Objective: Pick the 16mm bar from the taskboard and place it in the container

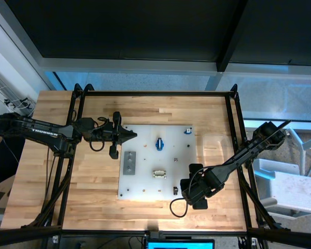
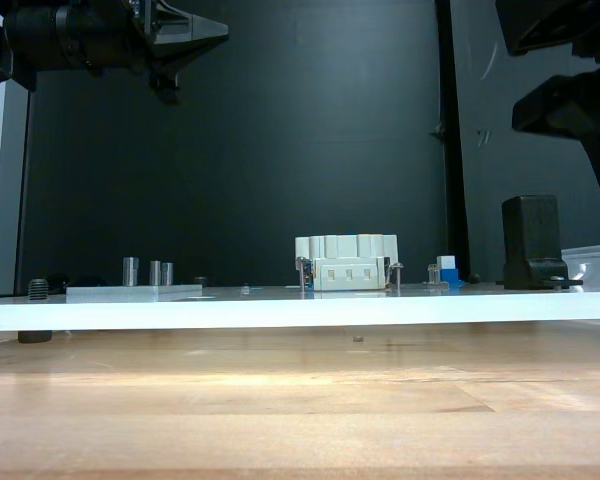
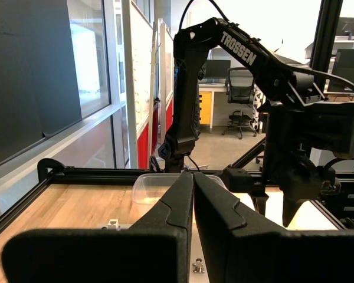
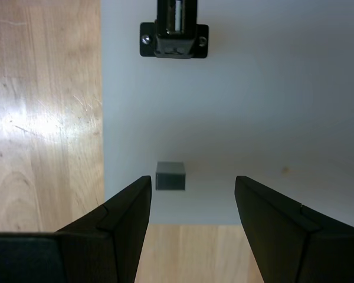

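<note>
Reaches inward from the left side with the left arm stretched nearly level, well above the surface. Carries the left gripper pointing toward the right side, its 2 fingers pressed together along their length and gripping nothing. Slopes down and inward from the right side with the right arm, bent at the wrist so that the right gripper points straight down. Holds that gripper's 2 fingers spread apart, gripping nothing, with the tips raised clear of what lies below.
</note>
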You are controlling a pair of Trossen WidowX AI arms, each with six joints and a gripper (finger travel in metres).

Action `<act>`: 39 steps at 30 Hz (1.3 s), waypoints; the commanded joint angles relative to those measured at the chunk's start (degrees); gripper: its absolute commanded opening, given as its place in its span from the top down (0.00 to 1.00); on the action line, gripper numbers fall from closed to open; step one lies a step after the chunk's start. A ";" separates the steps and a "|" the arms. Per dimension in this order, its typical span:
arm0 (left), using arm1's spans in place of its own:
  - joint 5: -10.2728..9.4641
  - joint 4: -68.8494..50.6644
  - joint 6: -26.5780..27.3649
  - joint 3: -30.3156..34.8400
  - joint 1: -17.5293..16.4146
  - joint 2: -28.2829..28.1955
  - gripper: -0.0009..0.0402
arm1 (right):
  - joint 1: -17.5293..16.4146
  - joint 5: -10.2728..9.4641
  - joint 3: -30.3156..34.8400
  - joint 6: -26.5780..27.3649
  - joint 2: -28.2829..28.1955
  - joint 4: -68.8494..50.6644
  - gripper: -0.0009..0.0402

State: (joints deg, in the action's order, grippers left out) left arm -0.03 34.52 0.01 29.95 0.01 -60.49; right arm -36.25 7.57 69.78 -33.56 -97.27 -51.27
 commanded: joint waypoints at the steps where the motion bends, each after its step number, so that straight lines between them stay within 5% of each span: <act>1: 0.02 0.02 0.00 0.00 -0.02 0.00 0.98 | -0.15 -0.09 -0.90 0.17 0.02 0.63 0.50; 39: 0.02 0.02 0.00 0.00 0.00 0.00 0.98 | -0.50 -0.20 -5.35 0.35 -1.51 8.13 0.53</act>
State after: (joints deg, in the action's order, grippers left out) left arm -0.03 34.52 0.01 29.95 0.01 -60.49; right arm -36.75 7.46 64.38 -33.30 -98.76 -42.89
